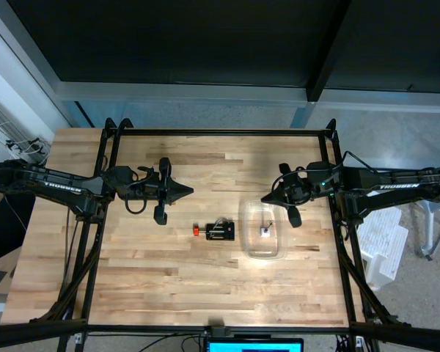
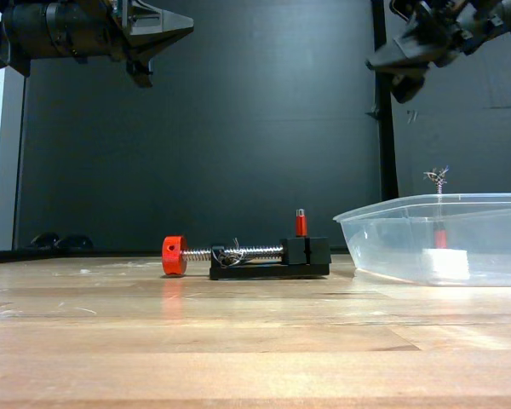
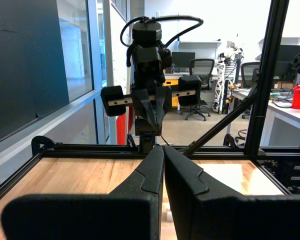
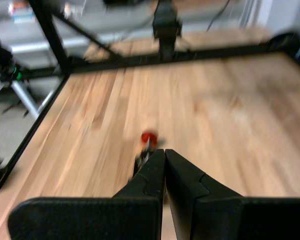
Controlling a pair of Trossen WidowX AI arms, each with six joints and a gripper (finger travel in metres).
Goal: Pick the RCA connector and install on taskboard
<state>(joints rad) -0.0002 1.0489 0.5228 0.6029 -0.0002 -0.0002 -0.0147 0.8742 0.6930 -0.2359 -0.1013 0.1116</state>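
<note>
The right tool [image 1: 265, 199], clenched empty, is hovering by the tray's [image 1: 243, 242] far rim, nearer the plug [image 1: 268, 224] than the clenched left tool [image 1: 190, 191] hanging beyond the board [image 1: 221, 232].

- The table [image 1: 169, 286] is showing pale honey wood, striped in long strips of lighter and darker tan.
- The taskboard [image 1: 221, 232] is sitting black, with a bright red knob [image 1: 196, 231] at one end and a silvery spring [image 2: 247, 252] glinting (a small red post [image 2: 300, 223] is standing on top too).
- The tray [image 1: 264, 254] is looking clear and colourless, with a white square piece [image 1: 265, 232] and the dark RCA connector [image 1: 268, 224] inside.
- The left gripper [image 1: 190, 192] is hanging matt black above the table, left of the taskboard. The right gripper [image 1: 265, 199] is hanging matt black above the tray's far edge.
- The left arm [image 1: 51, 183] and right arm [image 1: 389, 183] are wearing white lettering on black.
</note>
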